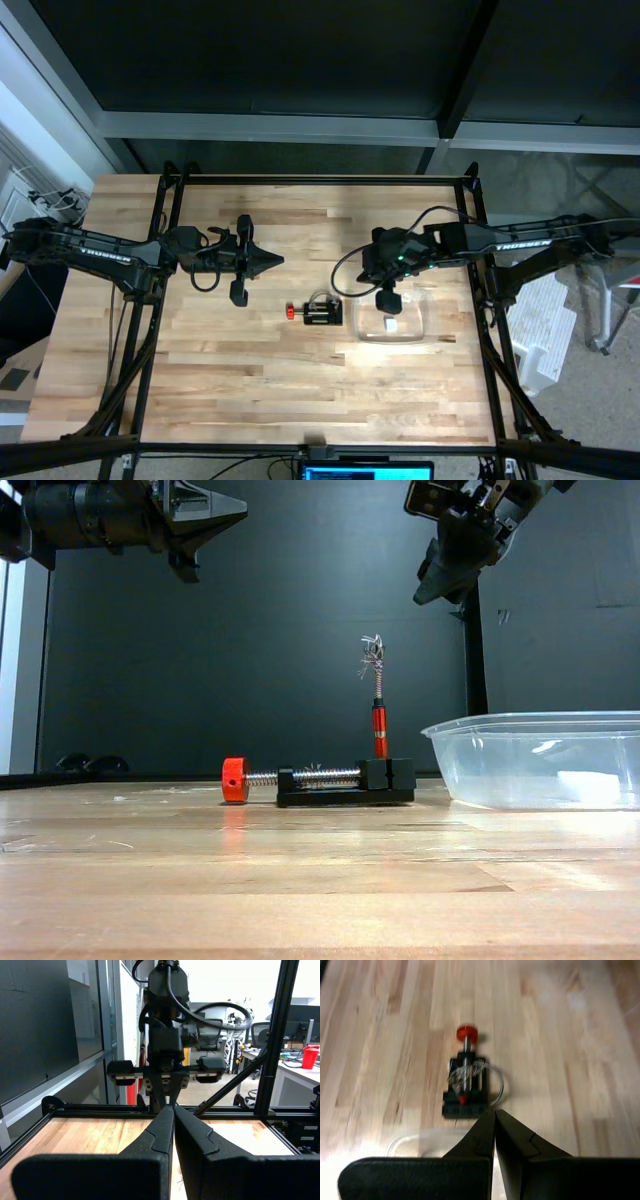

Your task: Remove the RCA connector from the receptacle and place in the container

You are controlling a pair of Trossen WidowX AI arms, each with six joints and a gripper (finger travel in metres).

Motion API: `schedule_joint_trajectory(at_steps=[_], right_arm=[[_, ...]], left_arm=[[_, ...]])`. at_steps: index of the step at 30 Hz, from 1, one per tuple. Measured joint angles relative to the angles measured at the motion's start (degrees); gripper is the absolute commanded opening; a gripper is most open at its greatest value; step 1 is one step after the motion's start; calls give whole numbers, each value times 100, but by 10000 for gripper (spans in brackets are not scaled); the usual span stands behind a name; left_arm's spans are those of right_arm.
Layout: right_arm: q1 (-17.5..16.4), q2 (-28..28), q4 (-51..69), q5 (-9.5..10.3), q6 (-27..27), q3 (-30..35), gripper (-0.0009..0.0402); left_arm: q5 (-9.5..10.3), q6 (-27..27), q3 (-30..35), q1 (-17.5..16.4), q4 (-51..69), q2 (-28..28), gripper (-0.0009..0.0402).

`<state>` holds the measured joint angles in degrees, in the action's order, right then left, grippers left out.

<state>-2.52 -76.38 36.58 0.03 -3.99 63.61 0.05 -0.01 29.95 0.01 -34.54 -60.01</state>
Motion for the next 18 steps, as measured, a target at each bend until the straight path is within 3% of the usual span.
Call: schedule_joint_trajectory(at_steps=[3,9,18], right_arm=[[-98,-299,343,-103,-24,256,4],[-306,-920,922,-492,-170,828,42],[-549,-1711,1156,-503,-356,1443,120]], left_arm=[[-2,2,-2,0,2,0,0],[-2,0,0,0,2,0,0],[0,2,-2,0,0,0,0]])
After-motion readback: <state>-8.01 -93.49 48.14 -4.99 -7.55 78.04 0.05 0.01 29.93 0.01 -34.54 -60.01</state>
